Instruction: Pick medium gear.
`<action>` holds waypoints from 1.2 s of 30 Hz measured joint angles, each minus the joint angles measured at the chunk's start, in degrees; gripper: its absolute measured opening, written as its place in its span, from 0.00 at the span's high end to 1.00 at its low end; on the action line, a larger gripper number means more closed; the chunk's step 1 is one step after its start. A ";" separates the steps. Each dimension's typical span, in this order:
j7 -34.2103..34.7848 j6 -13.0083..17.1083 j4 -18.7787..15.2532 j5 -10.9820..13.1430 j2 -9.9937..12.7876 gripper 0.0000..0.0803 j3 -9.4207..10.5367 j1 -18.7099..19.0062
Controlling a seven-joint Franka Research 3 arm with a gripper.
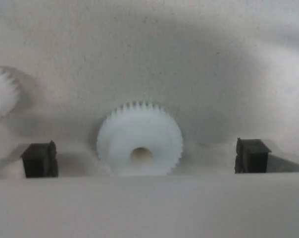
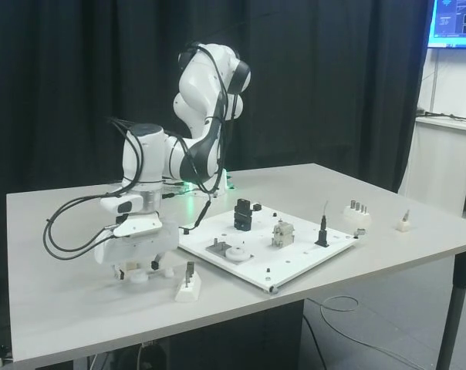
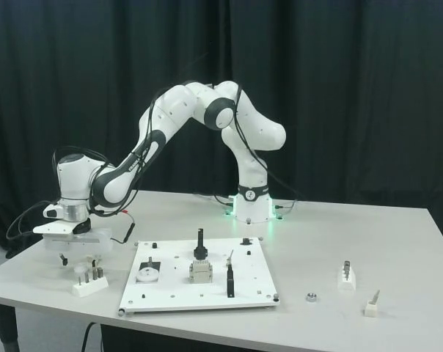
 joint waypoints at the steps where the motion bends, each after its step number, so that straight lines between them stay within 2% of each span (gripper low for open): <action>1: -0.06 0.00 0.02 0.08 0.12 0.00 0.00 -0.01; 16: -0.36 0.03 0.83 1.97 1.63 0.00 0.00 -0.31; 27: -0.35 0.00 1.48 2.23 2.03 0.00 0.01 -0.77; 28: -0.32 -0.04 1.48 2.36 2.04 0.32 0.01 -0.79; 32: -0.32 -0.53 1.55 3.41 2.04 0.32 -0.01 -0.84; 33: -0.32 -0.65 1.59 3.68 2.06 0.51 -0.02 -0.88; 36: -0.32 -0.94 1.70 4.21 2.08 0.51 -0.01 -0.96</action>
